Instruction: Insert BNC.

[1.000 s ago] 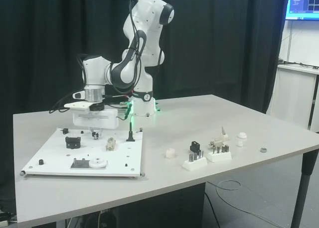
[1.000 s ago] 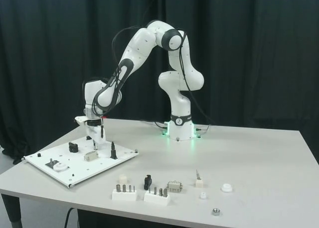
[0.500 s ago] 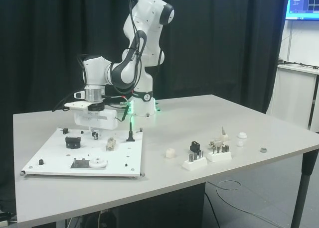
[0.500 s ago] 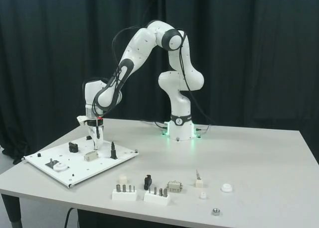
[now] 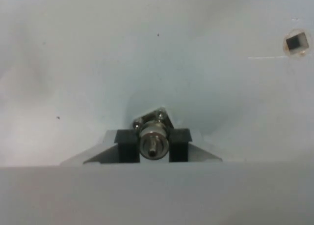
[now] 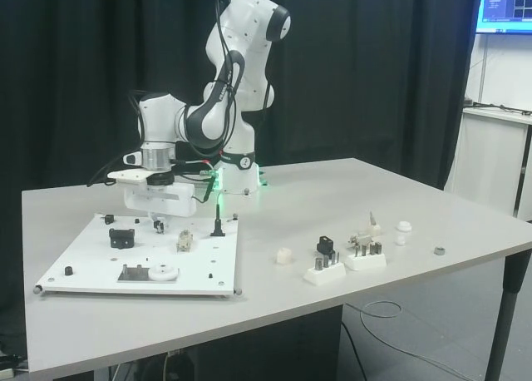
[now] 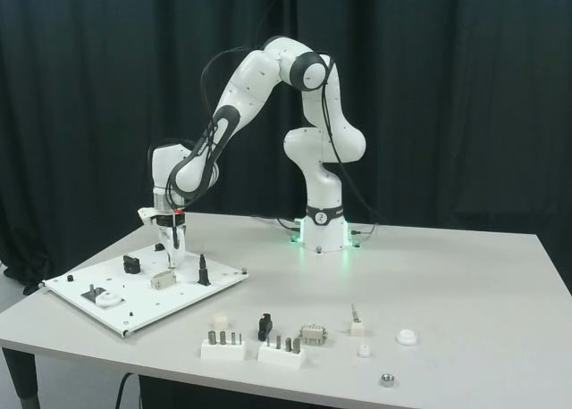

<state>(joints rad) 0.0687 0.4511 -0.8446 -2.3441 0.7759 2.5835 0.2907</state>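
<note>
Lifted slightly, the pincer (image 5: 154, 145) stays clamped on the BNC connector (image 5: 153, 142), small, rigid, slippery metal; hold its barrel.

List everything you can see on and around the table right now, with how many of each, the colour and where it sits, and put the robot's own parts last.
Table: one, grey, bearing everything.
Board: one, white, on the table under the gripper.
BNC connector: one, grey metal, between the fingertips over the board.
Post: one, black, upright on the board's edge nearest the robot base.
Block: one, black, on the board.
Gear: one, white, near the board's front edge.
Part holders: two, white, side by side on the table.
Small cylinder: one, white, between board and holders.
Screen: one, on the wall.
Arm: one, white.
Gripper: one, closed on the BNC connector.
</note>
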